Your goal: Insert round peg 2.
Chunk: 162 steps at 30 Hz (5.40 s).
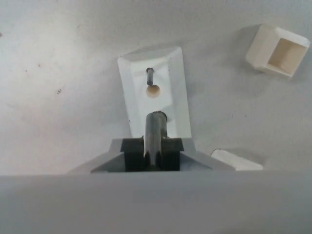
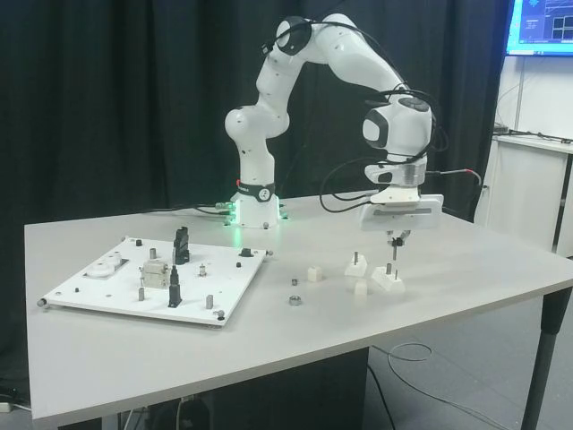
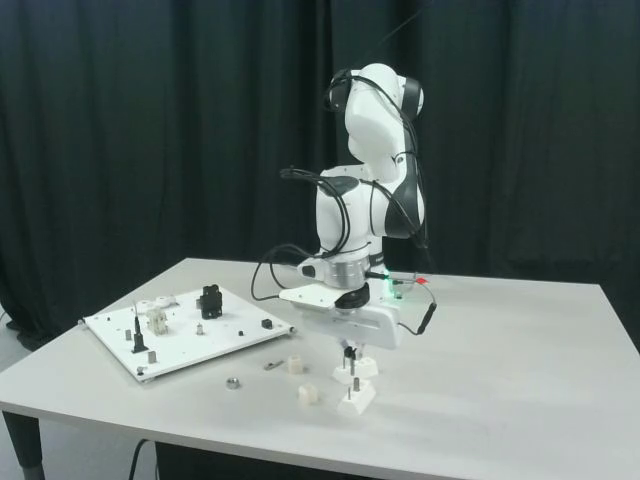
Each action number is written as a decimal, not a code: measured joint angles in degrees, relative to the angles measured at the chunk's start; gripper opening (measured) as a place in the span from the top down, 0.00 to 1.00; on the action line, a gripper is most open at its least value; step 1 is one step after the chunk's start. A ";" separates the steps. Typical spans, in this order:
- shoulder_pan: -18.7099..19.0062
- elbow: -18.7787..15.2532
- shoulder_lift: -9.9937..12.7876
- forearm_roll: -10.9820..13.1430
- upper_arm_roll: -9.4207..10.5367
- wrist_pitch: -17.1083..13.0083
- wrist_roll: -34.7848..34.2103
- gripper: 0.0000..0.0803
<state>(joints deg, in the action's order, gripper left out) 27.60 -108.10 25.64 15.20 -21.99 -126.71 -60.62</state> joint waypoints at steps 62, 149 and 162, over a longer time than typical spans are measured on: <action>-9.19 0.43 -5.76 -11.53 -5.37 1.43 8.74 0.92; -36.42 21.08 13.65 -0.84 -4.53 -4.95 37.72 0.92; -36.30 21.08 13.80 -0.08 -4.52 2.09 37.73 0.92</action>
<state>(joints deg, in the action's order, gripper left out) -8.70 -87.02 39.44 15.11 -26.51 -124.61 -22.90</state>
